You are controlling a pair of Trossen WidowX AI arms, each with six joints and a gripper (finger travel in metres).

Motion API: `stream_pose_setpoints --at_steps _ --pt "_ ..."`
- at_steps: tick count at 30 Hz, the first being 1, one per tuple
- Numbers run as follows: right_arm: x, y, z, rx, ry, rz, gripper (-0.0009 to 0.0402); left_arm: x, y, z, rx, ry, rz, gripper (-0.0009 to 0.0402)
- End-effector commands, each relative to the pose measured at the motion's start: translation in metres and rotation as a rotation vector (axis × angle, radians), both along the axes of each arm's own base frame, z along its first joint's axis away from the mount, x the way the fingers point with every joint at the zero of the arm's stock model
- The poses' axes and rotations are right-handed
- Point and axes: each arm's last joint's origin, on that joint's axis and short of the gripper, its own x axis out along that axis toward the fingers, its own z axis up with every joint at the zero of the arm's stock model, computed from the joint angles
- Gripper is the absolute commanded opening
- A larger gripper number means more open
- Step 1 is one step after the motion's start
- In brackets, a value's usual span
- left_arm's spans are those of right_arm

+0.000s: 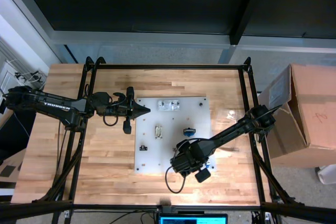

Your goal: Pick the M12 nut and place it on its threads and fasten

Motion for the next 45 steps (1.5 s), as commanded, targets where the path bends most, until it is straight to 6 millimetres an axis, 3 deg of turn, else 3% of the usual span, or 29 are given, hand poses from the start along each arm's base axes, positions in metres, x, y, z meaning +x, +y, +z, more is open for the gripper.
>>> stream_pose_setpoints --at_steps 1,14,24,30,45 --pt "0.0015 0.0011 -0.0004 0.016 -0.005 -0.134 0.0012 0.0000 0.0000 0.0000 0.000 0.000 0.000 0.0000" --pt "0.0031 0.0016 -0.0011 0.061 0.024 -0.683 0.0012 0.0000 0.0000 0.0000 0.000 0.000 0.000 0.0000" --pt "0.0033 0.0019 -0.0011 0.111 0.088 -1.430 0.0012 0.0000 0.0001 0.0000 0.000 0.000 0.000 0.0000" --pt "0.0042 0.0007 -0.0010 0.124 0.065 -1.790 0.0012 0.0000 0.0000 0.0000 0.000 0.000 0.000 0.0000" --pt "0.0080 0.0002 -0.0004 0.181 -0.034 -2.077 0.0012 0.0000 0.0000 0.0000 0.000 0.000 0.000 0.0000"
